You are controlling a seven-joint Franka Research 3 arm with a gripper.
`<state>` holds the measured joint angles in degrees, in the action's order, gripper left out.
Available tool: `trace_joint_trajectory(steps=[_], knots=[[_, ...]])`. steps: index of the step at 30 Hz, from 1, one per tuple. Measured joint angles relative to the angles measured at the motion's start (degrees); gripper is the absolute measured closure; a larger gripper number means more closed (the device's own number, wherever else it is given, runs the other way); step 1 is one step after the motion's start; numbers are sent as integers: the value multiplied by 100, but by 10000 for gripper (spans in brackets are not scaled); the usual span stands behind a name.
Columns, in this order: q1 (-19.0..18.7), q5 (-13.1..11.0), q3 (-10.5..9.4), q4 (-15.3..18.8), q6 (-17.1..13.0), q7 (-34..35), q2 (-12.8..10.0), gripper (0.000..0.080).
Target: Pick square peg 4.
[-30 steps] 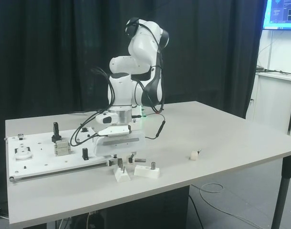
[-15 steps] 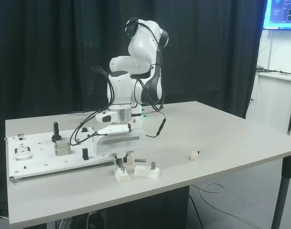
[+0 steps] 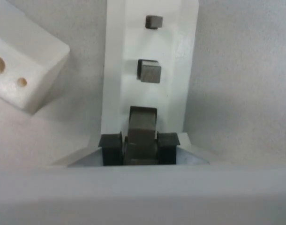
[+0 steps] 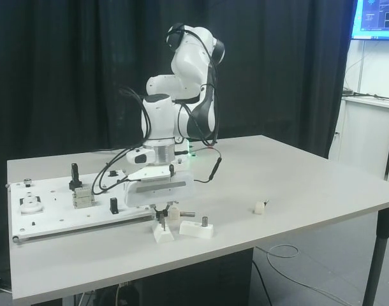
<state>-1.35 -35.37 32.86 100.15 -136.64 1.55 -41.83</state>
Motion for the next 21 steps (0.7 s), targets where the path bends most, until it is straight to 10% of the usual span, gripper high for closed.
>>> trace_joint_trajectory(steps=[21], knots=[[-2, 337, 94, -460, 588, 293, 119, 649]])
